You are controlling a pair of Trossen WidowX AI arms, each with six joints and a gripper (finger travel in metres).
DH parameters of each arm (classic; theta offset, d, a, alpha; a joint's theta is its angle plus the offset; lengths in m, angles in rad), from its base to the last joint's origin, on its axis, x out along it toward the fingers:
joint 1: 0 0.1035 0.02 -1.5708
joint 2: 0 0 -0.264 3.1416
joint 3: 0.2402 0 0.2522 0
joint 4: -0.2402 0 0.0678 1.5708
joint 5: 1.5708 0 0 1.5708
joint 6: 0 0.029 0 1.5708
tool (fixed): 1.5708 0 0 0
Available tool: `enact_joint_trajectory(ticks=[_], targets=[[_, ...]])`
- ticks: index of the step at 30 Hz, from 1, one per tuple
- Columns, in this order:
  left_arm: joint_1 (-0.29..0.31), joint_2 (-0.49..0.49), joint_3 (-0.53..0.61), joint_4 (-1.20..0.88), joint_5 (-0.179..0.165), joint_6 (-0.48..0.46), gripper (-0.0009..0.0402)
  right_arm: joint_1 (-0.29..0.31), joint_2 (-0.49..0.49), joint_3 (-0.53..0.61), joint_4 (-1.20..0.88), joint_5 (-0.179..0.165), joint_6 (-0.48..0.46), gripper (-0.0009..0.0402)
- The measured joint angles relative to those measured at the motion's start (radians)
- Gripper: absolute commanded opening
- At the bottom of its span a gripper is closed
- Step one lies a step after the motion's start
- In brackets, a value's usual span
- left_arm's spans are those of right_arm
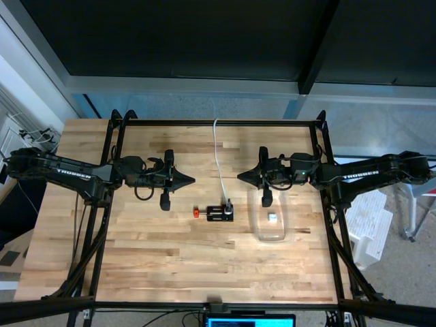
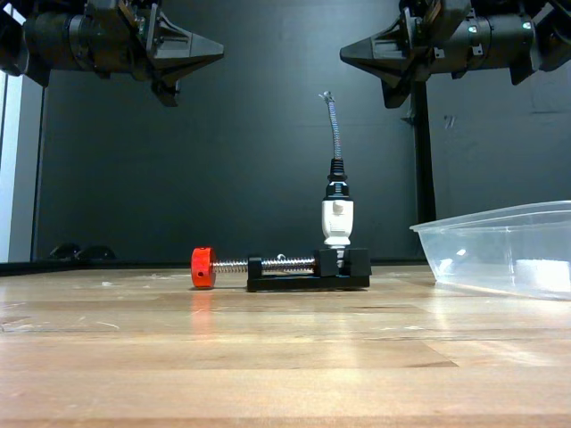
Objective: Remove the power plug from the receptacle and place in the container
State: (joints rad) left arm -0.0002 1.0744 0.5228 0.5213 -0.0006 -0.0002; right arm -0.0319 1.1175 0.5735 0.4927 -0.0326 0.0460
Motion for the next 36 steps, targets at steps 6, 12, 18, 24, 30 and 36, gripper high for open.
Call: enact_joint_trajectory(ticks=[6, 12, 18, 24, 30, 36], targets=[[0.0, 0.0, 0.0, 0.0, 0.0, 0.0, 0.0, 0.01, -0.005, 0.132, -0.362, -0.023, -0.001, 0.0], [0.0, 0.0, 0.0, 0.0, 0.0, 0.0, 0.0, 0.057, 0.002, 0.264, -0.727, -0.022, 0.0, 0.0], [0.0, 0.0, 0.0, 0.0, 0.0, 0.0, 0.0, 0.099, 0.016, 0.351, -0.974, -0.013, 0.012, 0.0], [0.0, 0.0, 0.0, 0.0, 0.0, 0.0, 0.0, 0.132, 0.064, 0.426, -1.128, 0.032, 0.027, 0.0008], [0.0, 0.0, 0.0, 0.0, 0.0, 0.0, 0.0, 0.148, 0.154, 0.52, -1.247, 0.084, 0.071, 0.0083], [0.0, 0.0, 0.0, 0.0, 0.0, 0.0, 0.0, 0.156, 0.28, 0.637, -1.355, 0.093, 0.114, 0.0179]])
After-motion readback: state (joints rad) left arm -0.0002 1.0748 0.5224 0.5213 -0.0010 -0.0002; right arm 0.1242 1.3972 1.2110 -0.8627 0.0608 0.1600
